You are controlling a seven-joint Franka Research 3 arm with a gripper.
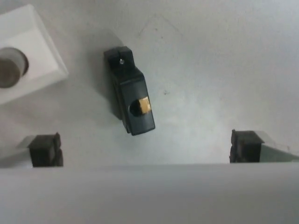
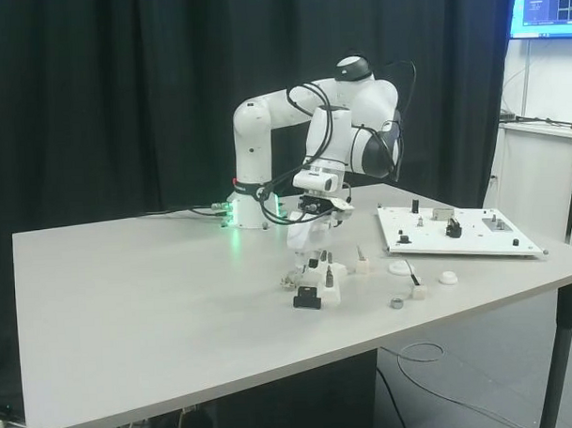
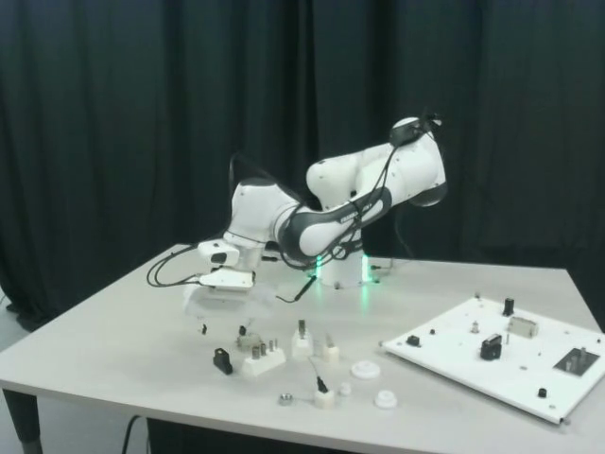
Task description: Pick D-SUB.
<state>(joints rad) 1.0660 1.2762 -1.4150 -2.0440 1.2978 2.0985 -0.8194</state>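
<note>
The D-SUB is a small black connector block lying flat on the grey table, with a round hole in its top face. It also shows as a black block near the front of the parts cluster. My gripper is open and hangs just above the table, with nothing between its black fingertips. The D-SUB lies a little beyond the line between the two fingertips, nearer one of them. From the room, my gripper is just behind the block.
A white holder with a grey cylinder sits close beside the D-SUB. More white holders with pegs and round white discs lie nearby. A small ring sits toward the front. A white board carrying fittings lies at the table's right.
</note>
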